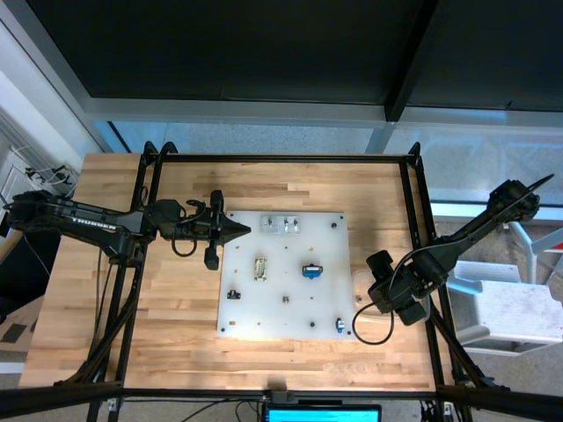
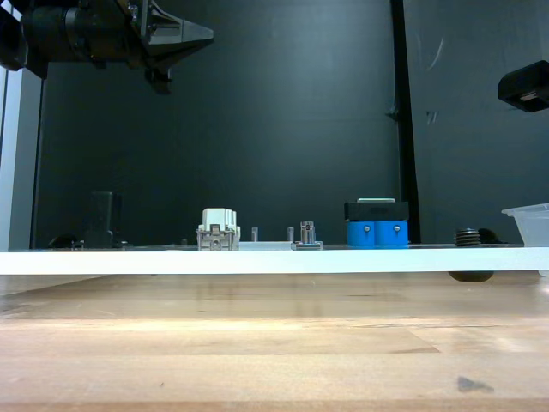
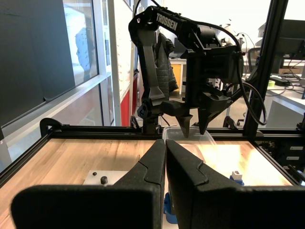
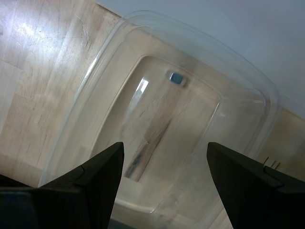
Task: Unfasten the M12 fastener and place in the container
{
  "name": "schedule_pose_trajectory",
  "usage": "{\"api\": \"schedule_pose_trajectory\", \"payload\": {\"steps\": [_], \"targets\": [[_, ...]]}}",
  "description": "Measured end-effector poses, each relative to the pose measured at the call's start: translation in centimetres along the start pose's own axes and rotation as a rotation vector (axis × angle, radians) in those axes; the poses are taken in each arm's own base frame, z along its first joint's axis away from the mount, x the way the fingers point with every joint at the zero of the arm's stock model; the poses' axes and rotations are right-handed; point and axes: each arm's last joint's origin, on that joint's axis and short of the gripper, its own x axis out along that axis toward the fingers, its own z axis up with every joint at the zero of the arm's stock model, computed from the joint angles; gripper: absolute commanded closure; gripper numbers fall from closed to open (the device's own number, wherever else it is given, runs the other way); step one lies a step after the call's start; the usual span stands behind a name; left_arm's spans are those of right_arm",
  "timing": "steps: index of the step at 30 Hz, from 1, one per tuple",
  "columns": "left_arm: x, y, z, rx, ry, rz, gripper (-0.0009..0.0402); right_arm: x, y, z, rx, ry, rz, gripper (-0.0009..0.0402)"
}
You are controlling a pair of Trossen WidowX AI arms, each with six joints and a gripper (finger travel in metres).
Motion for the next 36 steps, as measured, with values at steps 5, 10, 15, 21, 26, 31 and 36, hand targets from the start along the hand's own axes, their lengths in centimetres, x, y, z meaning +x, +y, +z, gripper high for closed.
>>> {"api": "schedule_pose_trajectory", "payload": {"steps": [5, 10, 15, 21, 26, 31, 36], "targets": [[0.0, 0.0, 0.0, 0.000, 0.000, 0.000, 0.0393, 0.0, 0.0, 0.0, 0.000, -0.001, 0.000, 0.0151], [0.0, 0.0, 0.0, 0.000, 0.000, 0.000, 0.0393, 0.0, 0.0, 0.1, 0.000, -0.008, 0.001, 0.0151], [0.0, 0.0, 0.0, 0.000, 0.000, 0.000, 0.0393, 0.0, 0.0, 0.1, 0.001, -0.011, 0.002, 0.0151], [0.0, 0.0, 0.0, 0.000, 0.000, 0.000, 0.0393, 0.0, 0.0, 0.3, 0.002, -0.033, 0.005, 0.0151], [0.0, 0.0, 0.0, 0.000, 0.000, 0.000, 0.0393, 0.0, 0.1, 0.6, 0.004, -0.065, 0.010, 0.0151], [0.0, 0.0, 0.0, 0.000, 0.000, 0.000, 0.0393, 0.0, 0.1, 0.9, 0.006, -0.093, 0.014, 0.0151], [0.0, 0.0, 0.0, 0.000, 0.000, 0.000, 0.0393, -0.1, 0.2, 1.1, 0.007, -0.116, 0.017, 0.0151]]}}
